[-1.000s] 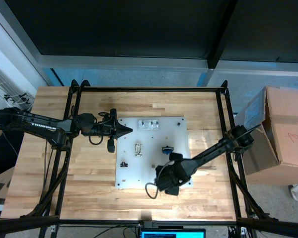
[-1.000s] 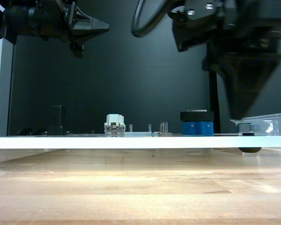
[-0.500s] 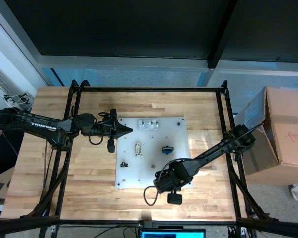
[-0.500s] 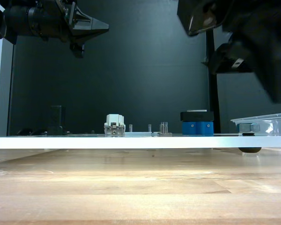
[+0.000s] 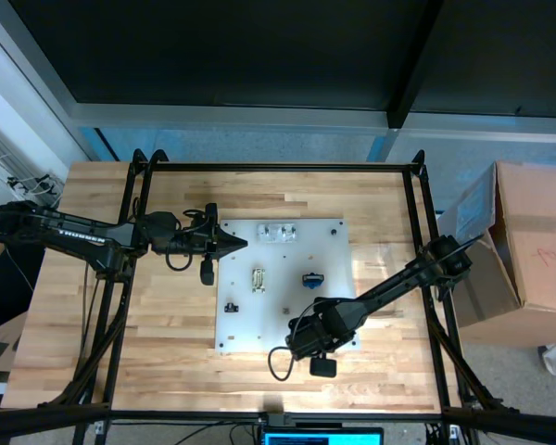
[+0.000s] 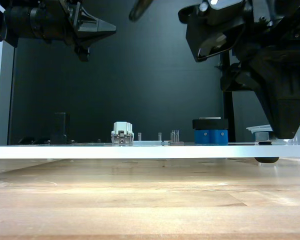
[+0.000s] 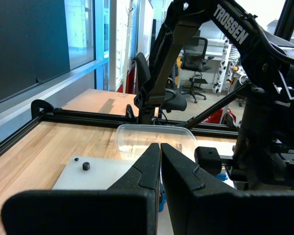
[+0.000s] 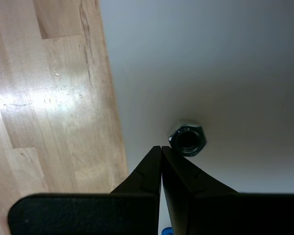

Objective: Unfasten the M12 nut and place it in the container

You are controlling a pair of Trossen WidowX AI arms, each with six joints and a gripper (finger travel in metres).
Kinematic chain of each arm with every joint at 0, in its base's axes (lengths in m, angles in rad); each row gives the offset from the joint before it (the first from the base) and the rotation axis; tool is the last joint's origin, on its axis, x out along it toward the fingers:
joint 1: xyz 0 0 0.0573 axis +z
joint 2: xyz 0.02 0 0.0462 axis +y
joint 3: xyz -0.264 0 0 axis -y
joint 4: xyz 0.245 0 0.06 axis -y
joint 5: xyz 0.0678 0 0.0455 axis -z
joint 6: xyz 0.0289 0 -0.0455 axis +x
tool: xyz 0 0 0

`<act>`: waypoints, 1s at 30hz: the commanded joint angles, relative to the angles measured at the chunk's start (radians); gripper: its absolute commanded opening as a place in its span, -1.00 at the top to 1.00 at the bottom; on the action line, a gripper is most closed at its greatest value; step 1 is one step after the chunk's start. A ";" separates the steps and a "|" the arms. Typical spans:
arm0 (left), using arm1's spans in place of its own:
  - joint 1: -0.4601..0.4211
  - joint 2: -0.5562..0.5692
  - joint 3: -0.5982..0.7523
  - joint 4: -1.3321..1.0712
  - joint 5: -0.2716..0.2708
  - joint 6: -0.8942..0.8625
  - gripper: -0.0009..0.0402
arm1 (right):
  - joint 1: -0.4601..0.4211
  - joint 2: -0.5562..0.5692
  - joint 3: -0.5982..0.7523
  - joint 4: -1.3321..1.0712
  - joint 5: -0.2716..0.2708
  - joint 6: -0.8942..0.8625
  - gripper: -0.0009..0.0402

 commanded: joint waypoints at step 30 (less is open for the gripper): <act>0.000 0.000 0.000 0.000 0.000 0.000 0.96 | 0.004 -0.033 -0.014 -0.022 -0.075 -0.115 0.96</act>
